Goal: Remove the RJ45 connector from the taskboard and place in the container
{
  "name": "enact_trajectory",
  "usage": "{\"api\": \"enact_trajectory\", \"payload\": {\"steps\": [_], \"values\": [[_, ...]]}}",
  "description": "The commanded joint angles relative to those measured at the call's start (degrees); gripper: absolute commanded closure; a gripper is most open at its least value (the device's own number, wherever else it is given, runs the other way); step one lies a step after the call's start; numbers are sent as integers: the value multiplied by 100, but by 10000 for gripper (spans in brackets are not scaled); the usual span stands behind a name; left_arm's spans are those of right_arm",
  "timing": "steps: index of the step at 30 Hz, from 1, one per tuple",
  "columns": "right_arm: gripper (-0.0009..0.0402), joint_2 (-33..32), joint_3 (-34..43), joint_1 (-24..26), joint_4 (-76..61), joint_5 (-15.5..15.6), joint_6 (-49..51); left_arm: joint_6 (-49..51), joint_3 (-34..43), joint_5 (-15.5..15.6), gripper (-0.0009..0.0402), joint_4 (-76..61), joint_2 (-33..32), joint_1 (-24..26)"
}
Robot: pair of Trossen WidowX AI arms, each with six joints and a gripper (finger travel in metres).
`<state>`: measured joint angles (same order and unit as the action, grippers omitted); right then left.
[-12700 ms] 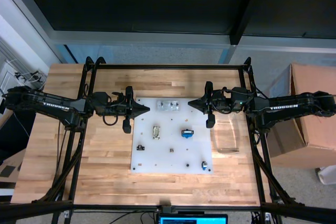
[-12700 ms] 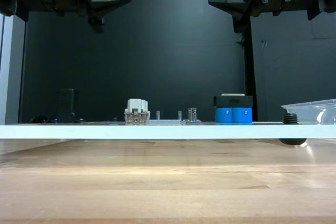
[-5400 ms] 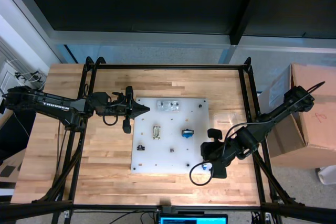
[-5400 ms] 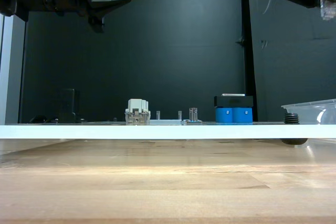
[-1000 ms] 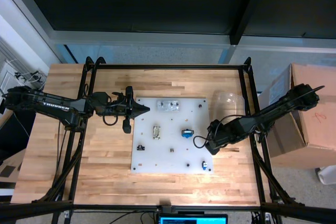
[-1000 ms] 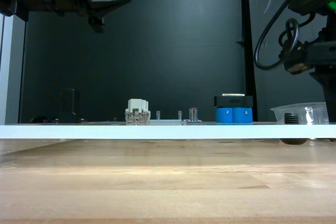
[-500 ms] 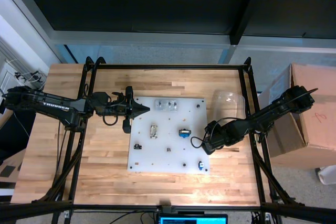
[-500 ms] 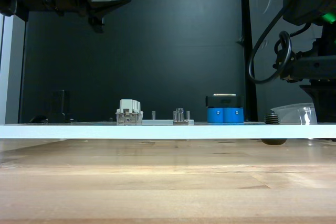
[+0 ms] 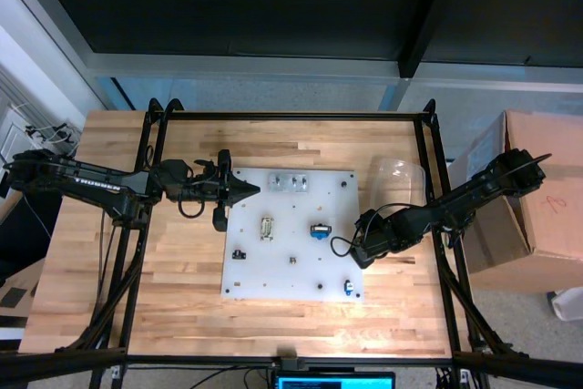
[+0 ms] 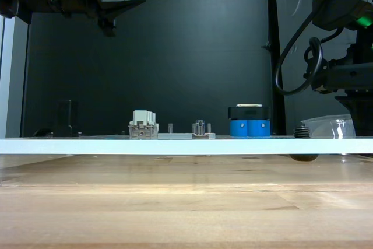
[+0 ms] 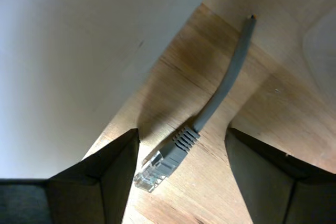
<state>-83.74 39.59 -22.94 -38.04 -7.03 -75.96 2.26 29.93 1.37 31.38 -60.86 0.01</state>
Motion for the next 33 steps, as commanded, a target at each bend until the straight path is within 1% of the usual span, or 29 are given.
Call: {"api": "enact_trajectory", "payload": {"steps": [1, 4, 7, 10, 16, 17, 23, 33], "values": [[214, 7, -4, -9, 11, 120, 20, 0, 2, 0, 393, 2, 0, -2], [255, 7, -4, -9, 13, 138, 59, -2, 2, 0, 393, 2, 0, -2], [296, 7, -4, -7, 17, 227, 146, -2, 2, 0, 393, 2, 0, -2], [335, 13, -4, -7, 17, 232, 181, 0, 2, 0, 393, 2, 0, -2], [392, 37, -4, -7, 13, 264, 299, -2, 2, 0, 393, 2, 0, 0], [396, 52, -4, -7, 13, 264, 317, -2, 2, 0, 393, 2, 0, -2], [384, 271, 55, -7, -225, 264, 321, 0, 2, 0, 393, 2, 0, -2], [385, 798, 673, -2, -1606, 221, 358, -2, 2, 0, 393, 2, 0, -2]]}}
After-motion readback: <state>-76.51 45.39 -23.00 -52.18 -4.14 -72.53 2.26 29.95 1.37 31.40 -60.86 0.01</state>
